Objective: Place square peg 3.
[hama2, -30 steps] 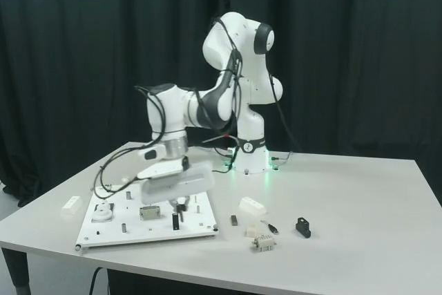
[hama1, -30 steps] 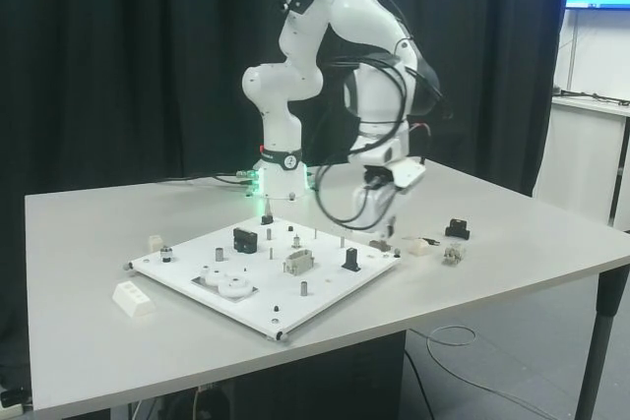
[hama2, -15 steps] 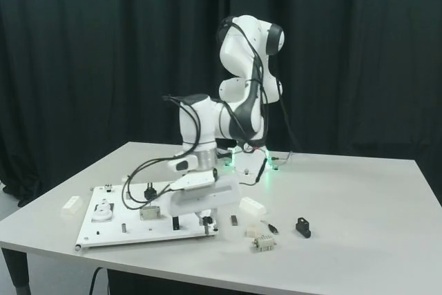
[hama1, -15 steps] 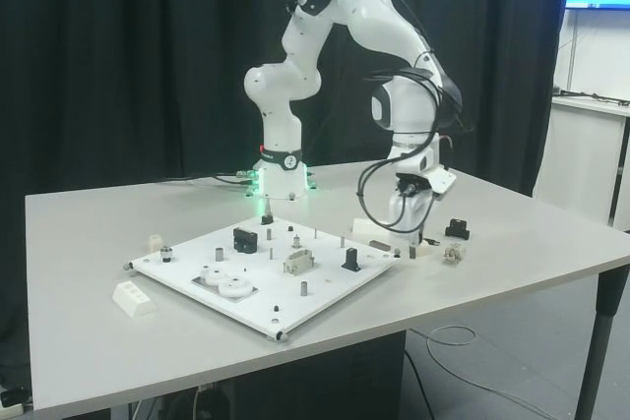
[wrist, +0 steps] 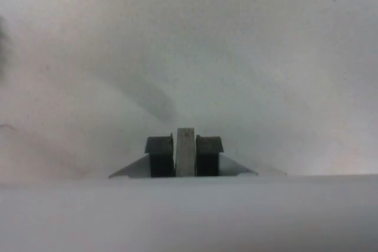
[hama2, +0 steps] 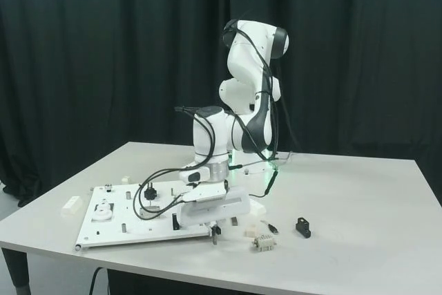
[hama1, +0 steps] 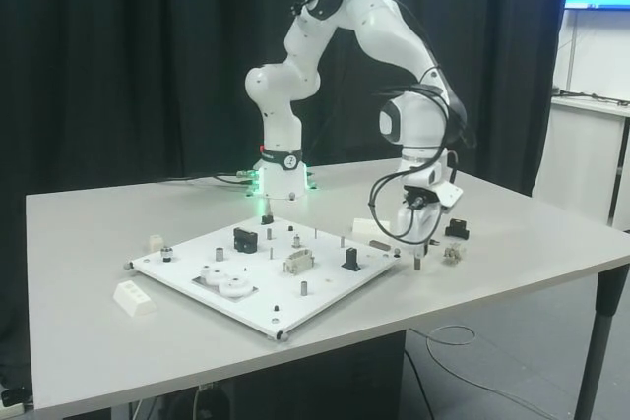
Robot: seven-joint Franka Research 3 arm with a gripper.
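wrist view has the claw point(wrist: 185, 156) clamped on the peg point(wrist: 185, 151): two black fingers point(wrist: 159, 155) pressed on either side of a grey upright bar, peg tip poking out past the fingertips. below it is only bare grey table point(wrist: 189, 57), no socket in sight.

first room view puts the claw point(hama1: 418, 255) low over the table point(hama1: 89, 243), just off the board point(hama1: 325, 294) at its edge nearest the loose parts, with the peg point(hama1: 418, 263) hanging down from it and its end near or on the table top; cannot tell which. the small connector point(hama1: 452, 255) and black block point(hama1: 456, 230) lie just beside it. second room view agrees: claw point(hama2: 215, 229) just past the board point(hama2: 138, 229) corner, peg point(hama2: 215, 238) pointing down.

risks, my read:
- the peg sits over table, not board, so letting go here drops it outside any hole.
- a sideways move at this height could drag the tip along the table or catch the board edge, and twist the peg in the grip.
- a twisted square peg would jam at the hole mouth.
- the hanging cable point(hama1: 379, 206) could snag the board's posts.
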